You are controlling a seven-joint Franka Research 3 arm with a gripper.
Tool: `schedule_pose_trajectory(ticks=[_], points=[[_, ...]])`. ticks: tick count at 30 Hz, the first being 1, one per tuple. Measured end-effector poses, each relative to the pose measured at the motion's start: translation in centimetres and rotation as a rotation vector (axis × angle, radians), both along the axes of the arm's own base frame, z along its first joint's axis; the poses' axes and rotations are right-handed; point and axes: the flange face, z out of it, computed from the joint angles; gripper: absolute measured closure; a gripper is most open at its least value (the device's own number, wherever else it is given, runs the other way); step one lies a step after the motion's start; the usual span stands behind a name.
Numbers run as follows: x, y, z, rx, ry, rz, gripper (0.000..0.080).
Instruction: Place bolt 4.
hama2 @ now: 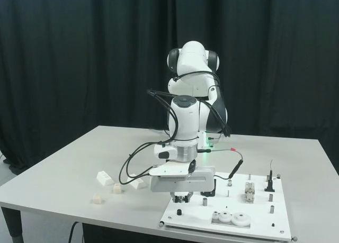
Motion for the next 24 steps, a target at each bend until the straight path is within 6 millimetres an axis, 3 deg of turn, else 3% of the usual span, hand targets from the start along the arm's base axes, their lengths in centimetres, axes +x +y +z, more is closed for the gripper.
schedule_pose_trajectory(ticks=[17, 24], points=[[0.0, 0.0, 0.0, -0.005, -0.008, -0.125, 0.0578], [0.0, -1.3, 0.0, -0.031, 0.0, -0.179, 0.0578]])
